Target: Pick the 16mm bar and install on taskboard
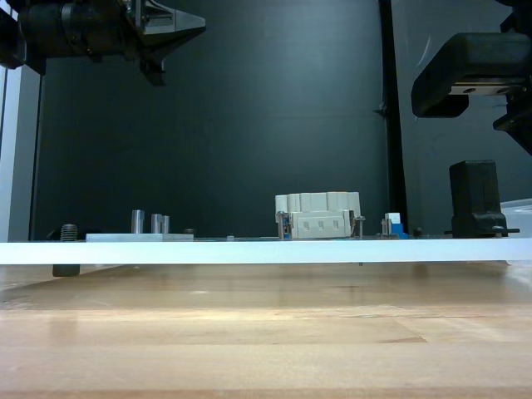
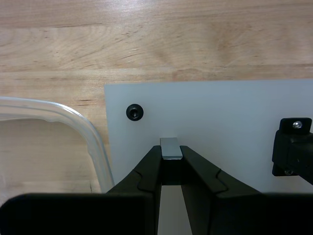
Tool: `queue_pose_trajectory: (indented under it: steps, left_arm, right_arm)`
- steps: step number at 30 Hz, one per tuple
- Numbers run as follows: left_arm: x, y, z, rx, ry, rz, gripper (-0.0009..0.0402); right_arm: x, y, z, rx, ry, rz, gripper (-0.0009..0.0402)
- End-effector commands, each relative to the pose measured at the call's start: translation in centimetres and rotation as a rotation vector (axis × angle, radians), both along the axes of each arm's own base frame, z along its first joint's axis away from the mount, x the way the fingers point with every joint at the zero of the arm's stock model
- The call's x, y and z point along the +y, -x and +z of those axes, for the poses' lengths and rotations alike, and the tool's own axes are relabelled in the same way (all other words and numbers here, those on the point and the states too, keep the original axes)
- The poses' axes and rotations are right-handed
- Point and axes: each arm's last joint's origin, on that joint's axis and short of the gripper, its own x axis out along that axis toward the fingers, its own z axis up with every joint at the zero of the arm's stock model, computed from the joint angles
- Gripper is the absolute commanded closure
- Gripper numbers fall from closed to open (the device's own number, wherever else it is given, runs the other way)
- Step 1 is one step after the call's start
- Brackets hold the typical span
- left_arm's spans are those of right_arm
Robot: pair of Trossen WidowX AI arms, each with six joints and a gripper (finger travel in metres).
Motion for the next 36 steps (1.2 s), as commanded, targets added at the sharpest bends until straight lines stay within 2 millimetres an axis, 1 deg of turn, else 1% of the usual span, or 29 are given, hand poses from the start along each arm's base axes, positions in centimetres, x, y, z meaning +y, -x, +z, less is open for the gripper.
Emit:
queue_pose_trajectory:
  steps: [1, 9, 12, 15, 20, 24, 36]
  left_arm:
    - [0.0, 0.0, 0.0, 0.0, 0.0, 0.0, 0.0393]
    - [0.0, 0.0, 0.0, 0.0, 0.0, 0.0, 0.0393]
    - [0.0, 0.0, 0.0, 0.0, 0.0, 0.0, 0.0393]
    - [0.0, 0.0, 0.0, 0.0, 0.0, 0.0, 0.0393]
    - [0.0, 0.0, 0.0, 0.0, 0.0, 0.0, 0.0393]
    - [0.0, 0.0, 0.0, 0.0, 0.0, 0.0, 0.0393]
    - [0.0, 0.0, 0.0, 0.0, 0.0, 0.0, 0.0393]
  right_arm:
    - [0.1, -0.1, 0.2, -0.005, -0.003, -0.002, 0.0341]
    - [0.1, -0.2, 0.7, -0.006, 0.0, -0.009, 0.0254]
    - [0.1, -0.2, 0.8, -0.009, -0.002, -0.009, 0.0229]
    - [0.1, -0.1, 1.1, -0.023, -0.001, -0.01, 0.0212]
    - [-0.2, 0.1, 1.9, -0.059, 0.01, -0.014, 0.0201]
    - [-0.4, 0.4, 2.8, -0.077, -0.002, -0.014, 0.0201]
    - [-0.5, 0.5, 6.6, -0.089, -0.002, -0.033, 0.0201]
